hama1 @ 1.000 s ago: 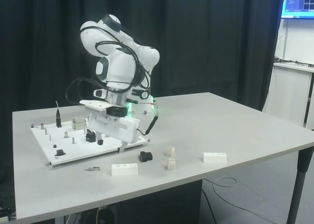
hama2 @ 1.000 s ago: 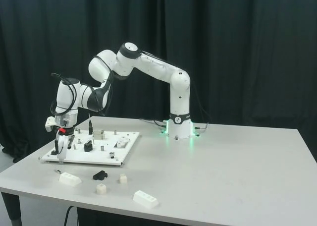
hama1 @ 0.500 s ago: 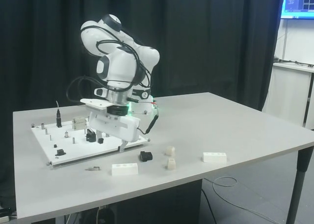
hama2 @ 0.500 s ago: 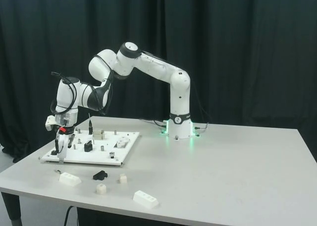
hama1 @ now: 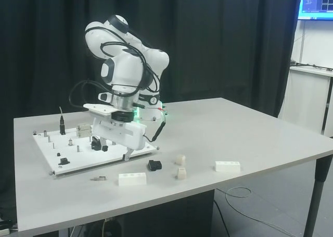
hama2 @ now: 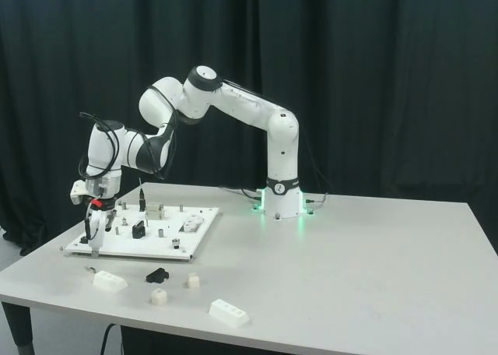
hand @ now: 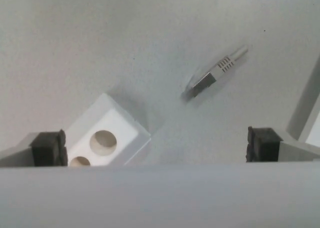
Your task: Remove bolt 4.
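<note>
We have hardly begun, by our reckoning: the gripper (hand: pixel 155 145) hangs spread and empty, with only a white holed block (hand: pixel 107 138) and a small loose plug (hand: pixel 212 75) on the bare table (hand: pixel 100 38) beneath it. Which post is bolt 4 we cannot tell (it presumably stands among those on the white board (hama1: pixel 78 161)). Beyond the grey table hang black curtains (hama2: pixel 389 75).

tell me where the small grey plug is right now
In the first room view the small grey plug lies on the table, between the white board and the white block with holes.
</note>
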Robot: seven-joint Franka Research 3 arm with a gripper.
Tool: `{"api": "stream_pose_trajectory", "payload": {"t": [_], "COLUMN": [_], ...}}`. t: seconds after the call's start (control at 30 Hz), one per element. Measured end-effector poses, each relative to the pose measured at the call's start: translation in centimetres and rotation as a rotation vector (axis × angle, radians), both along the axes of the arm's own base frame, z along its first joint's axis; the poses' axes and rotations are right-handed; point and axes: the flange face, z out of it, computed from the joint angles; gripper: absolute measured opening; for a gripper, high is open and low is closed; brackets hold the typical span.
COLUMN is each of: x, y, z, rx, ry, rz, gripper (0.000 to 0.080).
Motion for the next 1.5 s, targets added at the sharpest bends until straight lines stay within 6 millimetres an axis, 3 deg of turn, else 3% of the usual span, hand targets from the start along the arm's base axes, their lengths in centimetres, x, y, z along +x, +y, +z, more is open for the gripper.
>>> {"api": "stream_pose_trajectory", "payload": {"t": [1.1,1.5], "x": [-0.1,-0.1], "y": [-0.1,1.0], "z": [0.3,0.8], "rx": [0.002,0.022], "ry": [-0.005,0.021], "rz": [-0.003,0.002], "gripper": [0.08,0.08]}}
